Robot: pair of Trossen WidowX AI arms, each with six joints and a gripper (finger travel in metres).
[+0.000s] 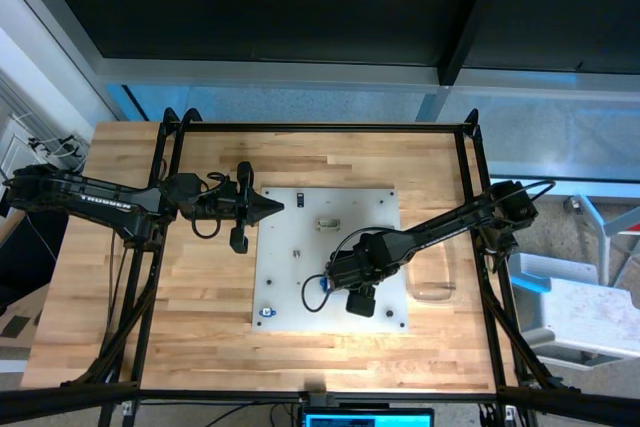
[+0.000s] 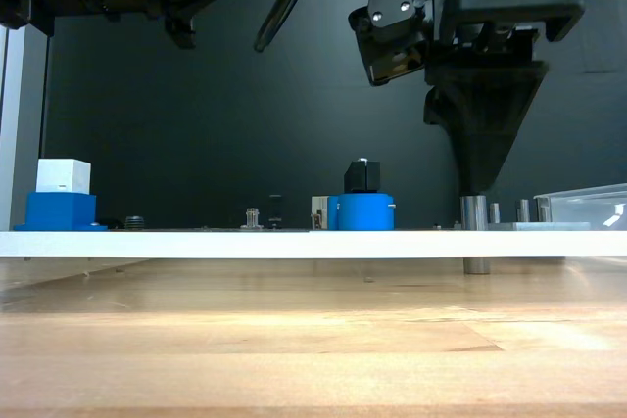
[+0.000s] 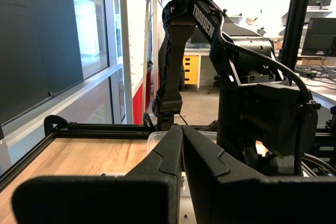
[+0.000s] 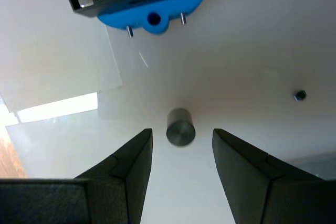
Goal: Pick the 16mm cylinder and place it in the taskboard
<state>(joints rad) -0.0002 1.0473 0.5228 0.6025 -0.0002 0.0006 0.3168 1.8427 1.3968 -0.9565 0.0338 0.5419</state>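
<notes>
The 16mm cylinder (image 4: 180,128) is a short grey metal pin standing upright in the white taskboard (image 4: 252,35). In the low view the cylinder (image 2: 475,212) passes through the taskboard (image 2: 245,244) and sticks out below it. My right gripper (image 4: 181,148) hangs just above it, open, fingers on either side and not touching. From the low view the right gripper (image 2: 477,183) points straight down onto the pin's top. From above, the right gripper (image 1: 348,282) hides the pin. My left gripper (image 1: 278,206) is shut, parked high off the taskboard's (image 1: 300,247) left edge.
A blue fitting with a beige connector (image 4: 149,14) lies just beyond the pin. Other blue parts (image 2: 364,210) (image 2: 61,205) and small pegs stand on the board. A clear plastic tray (image 1: 432,282) sits right of the board. Black frame rails surround the wooden table.
</notes>
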